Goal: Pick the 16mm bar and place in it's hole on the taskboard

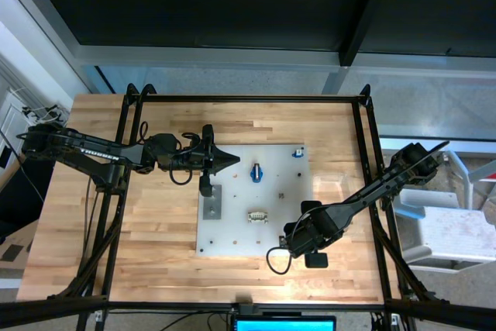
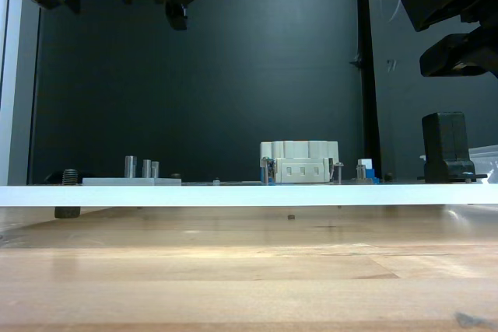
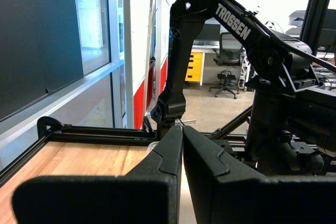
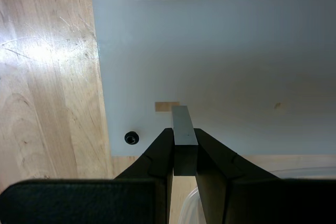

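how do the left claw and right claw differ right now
Grip: the left claw is shut on nothing; the right claw is shut on the 16mm bar.
Pose: the left claw points level, high over the taskboard's left edge; the right claw points down at the board's near-right corner, with the bar clear of its hole.
Both are black and two-fingered.

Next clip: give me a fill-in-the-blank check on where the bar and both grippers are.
The right gripper is ___ on the 16mm bar. The bar hangs ___ the taskboard, not in the small rectangular hole. The left gripper, fingers together over the board's left part, holds ___.
Missing: shut; above; nothing.
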`<state>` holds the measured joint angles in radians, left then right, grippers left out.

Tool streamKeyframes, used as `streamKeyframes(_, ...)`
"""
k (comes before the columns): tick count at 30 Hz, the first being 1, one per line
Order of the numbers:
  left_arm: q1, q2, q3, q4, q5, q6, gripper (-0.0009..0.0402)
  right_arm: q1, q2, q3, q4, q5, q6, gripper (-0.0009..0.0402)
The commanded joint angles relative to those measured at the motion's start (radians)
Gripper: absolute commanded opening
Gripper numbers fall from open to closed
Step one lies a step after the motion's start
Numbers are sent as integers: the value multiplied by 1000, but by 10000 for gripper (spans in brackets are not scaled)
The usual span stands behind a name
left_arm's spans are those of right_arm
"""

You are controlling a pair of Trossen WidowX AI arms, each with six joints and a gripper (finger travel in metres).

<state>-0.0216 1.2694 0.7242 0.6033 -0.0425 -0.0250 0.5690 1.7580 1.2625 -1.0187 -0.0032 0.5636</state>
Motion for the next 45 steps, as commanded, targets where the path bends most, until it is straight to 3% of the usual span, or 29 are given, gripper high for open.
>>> streamKeyframes(1,0,0,0,0,0,0,0,0,0,2,16,2,1,0)
streamKeyframes(32,0,0,0,0,0,0,0,0,0,2,18,2,0,2)
streamKeyframes(45,0,0,0,0,0,0,0,0,-2,2,18,2,1,71)
